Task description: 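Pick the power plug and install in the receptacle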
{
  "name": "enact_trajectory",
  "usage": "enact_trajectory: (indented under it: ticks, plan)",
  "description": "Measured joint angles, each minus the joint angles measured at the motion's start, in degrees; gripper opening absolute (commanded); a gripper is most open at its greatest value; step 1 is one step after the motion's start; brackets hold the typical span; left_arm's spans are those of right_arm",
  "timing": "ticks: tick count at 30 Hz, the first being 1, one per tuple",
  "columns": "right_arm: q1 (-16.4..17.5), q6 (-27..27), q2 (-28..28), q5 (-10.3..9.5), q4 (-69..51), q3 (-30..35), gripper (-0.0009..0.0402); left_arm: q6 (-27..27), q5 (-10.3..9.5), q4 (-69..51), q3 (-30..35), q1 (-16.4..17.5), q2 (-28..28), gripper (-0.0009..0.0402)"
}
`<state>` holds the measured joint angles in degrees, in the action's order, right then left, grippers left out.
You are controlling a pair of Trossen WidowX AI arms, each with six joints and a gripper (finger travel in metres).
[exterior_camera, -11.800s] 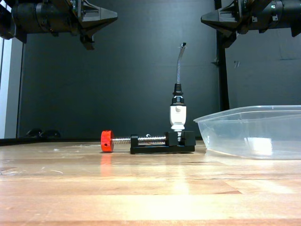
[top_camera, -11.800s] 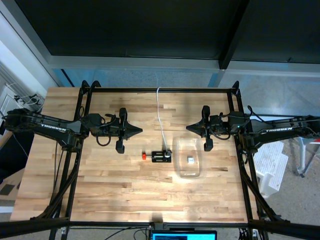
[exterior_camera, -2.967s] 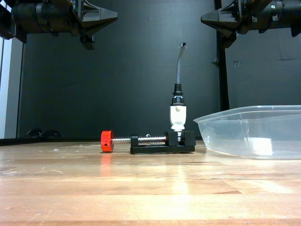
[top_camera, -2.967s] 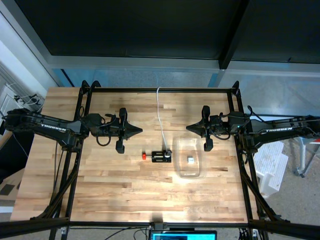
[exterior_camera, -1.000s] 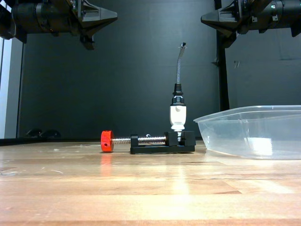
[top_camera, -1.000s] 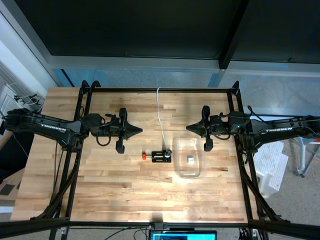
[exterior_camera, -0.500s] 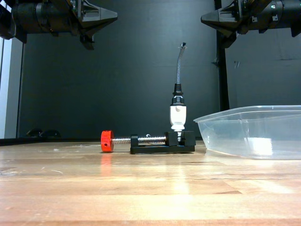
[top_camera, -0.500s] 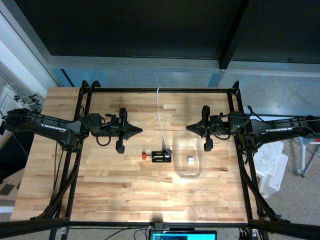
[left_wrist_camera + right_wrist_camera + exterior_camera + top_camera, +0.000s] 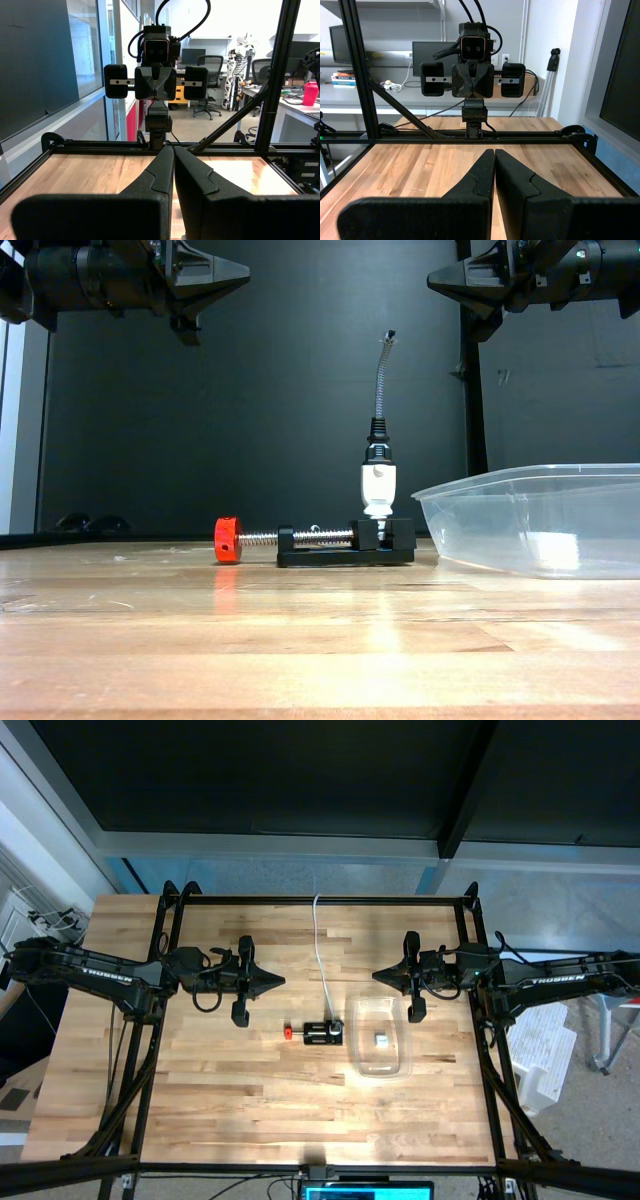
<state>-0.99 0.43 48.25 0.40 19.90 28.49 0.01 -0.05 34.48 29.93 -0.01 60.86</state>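
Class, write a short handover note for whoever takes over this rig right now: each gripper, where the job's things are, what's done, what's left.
Left gripper: shut, empty, raised above the table, left of the receptacle.
Right gripper: shut, empty, raised near the far end of the clear tray.
Receptacle sits mid-table, white cable attached. Tray holds a small pale square piece; power plug not discernible.
Done: nothing grasped.
Left: locate the plug, pick it, install it in the receptacle.
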Motion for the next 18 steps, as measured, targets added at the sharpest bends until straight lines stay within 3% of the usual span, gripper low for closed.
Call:
enact_trajectory:
  ticks: [18]
  plan:
    - [0.0,0.0,0.0,-0.02,0.0,0.0,0.0,0.0,0.02,0.0,0.0,0.0,0.0,0.0]
